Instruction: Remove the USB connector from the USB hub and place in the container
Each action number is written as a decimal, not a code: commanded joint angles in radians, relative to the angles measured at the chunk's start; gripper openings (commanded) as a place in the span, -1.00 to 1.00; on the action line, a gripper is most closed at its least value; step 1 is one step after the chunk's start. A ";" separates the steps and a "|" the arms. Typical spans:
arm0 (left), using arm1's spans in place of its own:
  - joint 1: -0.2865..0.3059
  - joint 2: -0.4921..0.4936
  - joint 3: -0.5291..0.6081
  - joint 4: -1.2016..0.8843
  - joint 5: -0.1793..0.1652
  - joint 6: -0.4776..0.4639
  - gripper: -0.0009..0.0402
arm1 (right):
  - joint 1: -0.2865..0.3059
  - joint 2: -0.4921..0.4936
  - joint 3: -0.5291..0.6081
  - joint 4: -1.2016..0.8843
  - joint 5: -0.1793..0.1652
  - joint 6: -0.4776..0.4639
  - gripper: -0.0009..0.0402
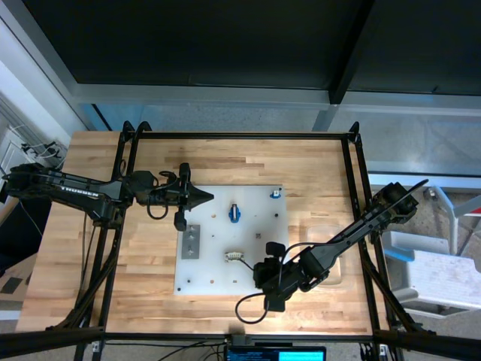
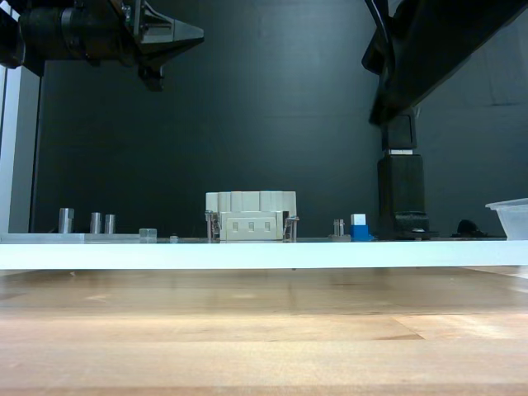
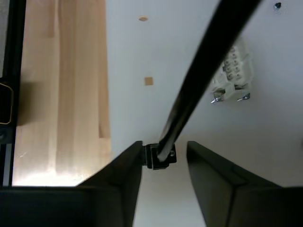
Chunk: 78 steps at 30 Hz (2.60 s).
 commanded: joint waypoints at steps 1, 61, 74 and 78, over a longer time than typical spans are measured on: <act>0.000 0.000 0.000 0.000 0.000 0.000 -0.95 | 0.000 -0.001 0.000 -0.002 0.000 0.000 -0.60; 0.000 0.000 0.000 0.000 0.000 0.000 -0.95 | 0.034 -0.077 -0.095 0.113 0.053 -0.056 -0.96; 0.000 0.000 0.000 0.000 0.000 0.000 -0.95 | 0.042 -0.081 -0.102 0.099 0.016 -0.055 -0.96; 0.000 0.000 0.000 0.000 0.000 0.000 -0.95 | 0.039 -0.081 -0.097 0.077 0.013 -0.059 -0.96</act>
